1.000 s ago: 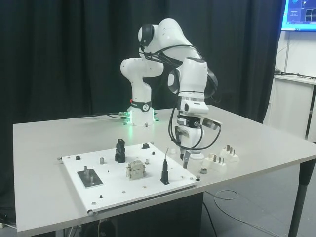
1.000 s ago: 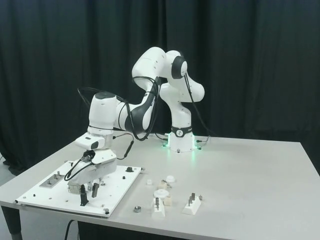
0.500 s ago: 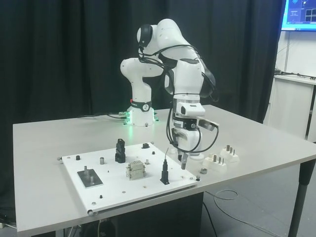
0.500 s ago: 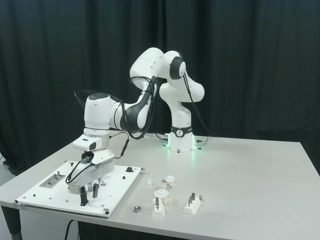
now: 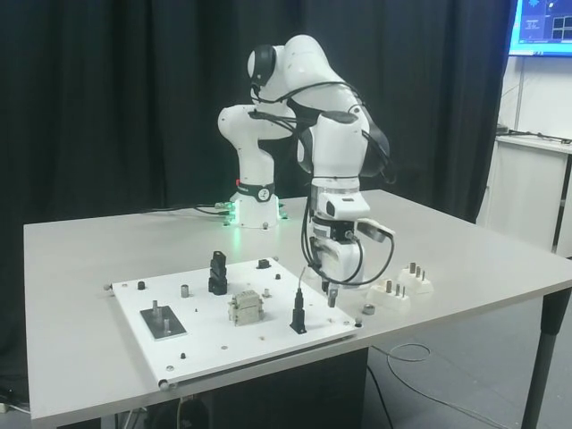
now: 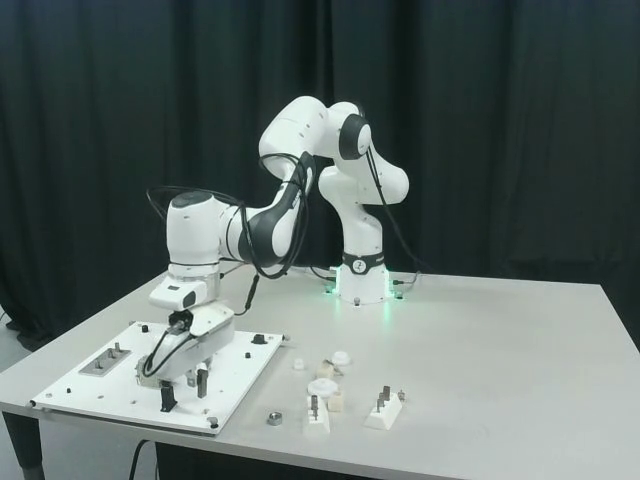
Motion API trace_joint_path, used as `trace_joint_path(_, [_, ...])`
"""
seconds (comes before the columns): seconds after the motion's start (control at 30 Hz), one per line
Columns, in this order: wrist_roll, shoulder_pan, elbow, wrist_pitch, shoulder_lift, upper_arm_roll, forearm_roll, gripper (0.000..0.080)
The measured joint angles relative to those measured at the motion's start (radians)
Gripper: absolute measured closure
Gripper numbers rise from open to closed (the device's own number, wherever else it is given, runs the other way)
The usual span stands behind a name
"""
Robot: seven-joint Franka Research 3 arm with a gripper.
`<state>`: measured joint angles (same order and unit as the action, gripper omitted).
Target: Insert square peg 4.
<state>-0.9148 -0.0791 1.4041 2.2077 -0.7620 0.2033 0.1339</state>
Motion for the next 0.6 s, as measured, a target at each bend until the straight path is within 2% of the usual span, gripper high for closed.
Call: trace_joint_path(0.6, [-0.104,0.008,-0.002,-0.007,-0.020,0.000,0.003,0.0649])
